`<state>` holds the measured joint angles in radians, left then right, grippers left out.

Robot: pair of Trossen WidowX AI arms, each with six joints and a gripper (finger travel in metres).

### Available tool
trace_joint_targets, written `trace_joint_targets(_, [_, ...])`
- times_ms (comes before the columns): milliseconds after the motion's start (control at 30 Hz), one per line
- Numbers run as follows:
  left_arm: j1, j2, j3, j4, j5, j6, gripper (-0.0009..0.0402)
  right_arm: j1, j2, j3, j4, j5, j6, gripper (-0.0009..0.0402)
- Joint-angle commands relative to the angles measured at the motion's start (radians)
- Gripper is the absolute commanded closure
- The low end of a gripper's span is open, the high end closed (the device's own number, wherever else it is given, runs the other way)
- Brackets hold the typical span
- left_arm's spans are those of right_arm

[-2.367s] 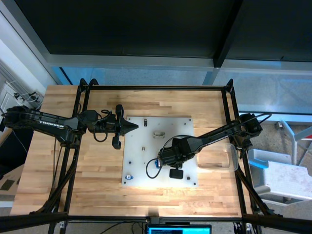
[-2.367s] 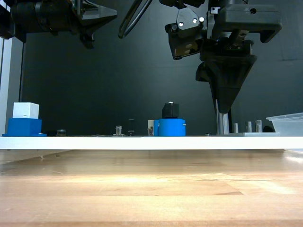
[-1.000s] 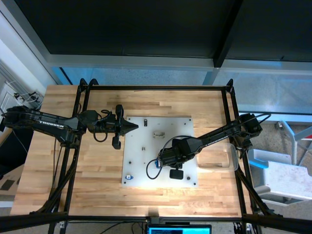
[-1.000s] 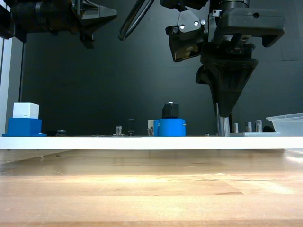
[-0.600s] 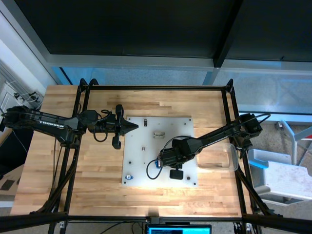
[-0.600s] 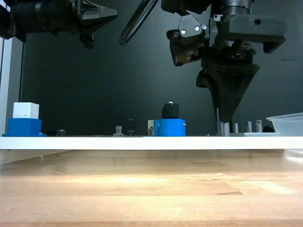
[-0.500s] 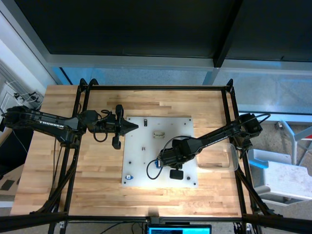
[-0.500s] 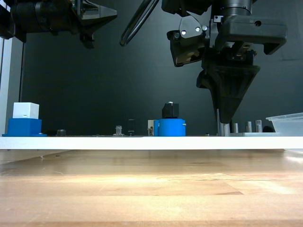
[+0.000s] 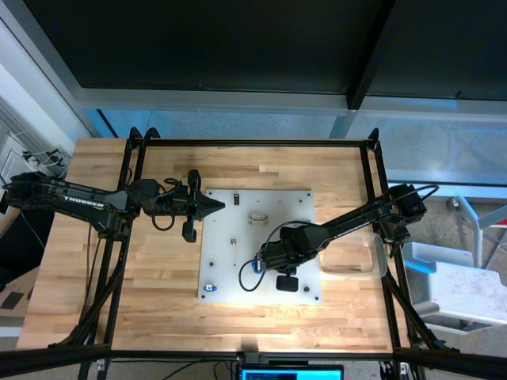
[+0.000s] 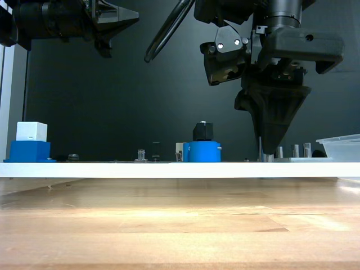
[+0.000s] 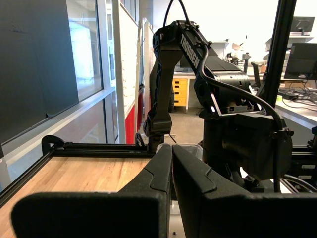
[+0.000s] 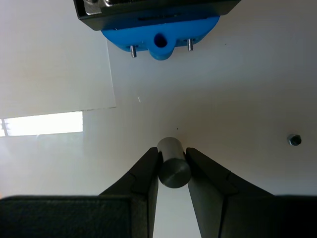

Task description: Pick the 16mm cylinder and place it in the taskboard

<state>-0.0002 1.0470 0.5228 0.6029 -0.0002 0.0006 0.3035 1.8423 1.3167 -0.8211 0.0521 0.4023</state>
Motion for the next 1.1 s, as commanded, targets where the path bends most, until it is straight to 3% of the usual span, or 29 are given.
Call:
trace_joint_targets(33, [0.0,0.0,0.0,0.0,0.0,0.0,0.0393,0.001,0.0,-0.007,0.005,-0.001,0.0,0.0389])
trace_joint_targets(500, [0.0,0.0,0.0,0.0,0.0,0.0,0.0393,0.003,0.0,-0.008,0.006,-0.002,0.0,0.0384])
trace_joint_targets(767, [0.0,0.0,0.0,0.0,0.0,0.0,0.0393,0.004,-0.002,-0.008,0.005,-0.003,0.001,0.0316])
trace_joint_targets(900, [0.0,0.0,0.0,0.0,0.0,0.0,0.0393,0.005,-0.003,-0.007,0.005,-0.029,0.005,0.0278])
trace_joint_targets(1100, [0.0,0.0,0.0,0.0,0.0,0.0,0.0393,0.007,-0.018,-0.001,-0.004,-0.027,0.005,0.0234])
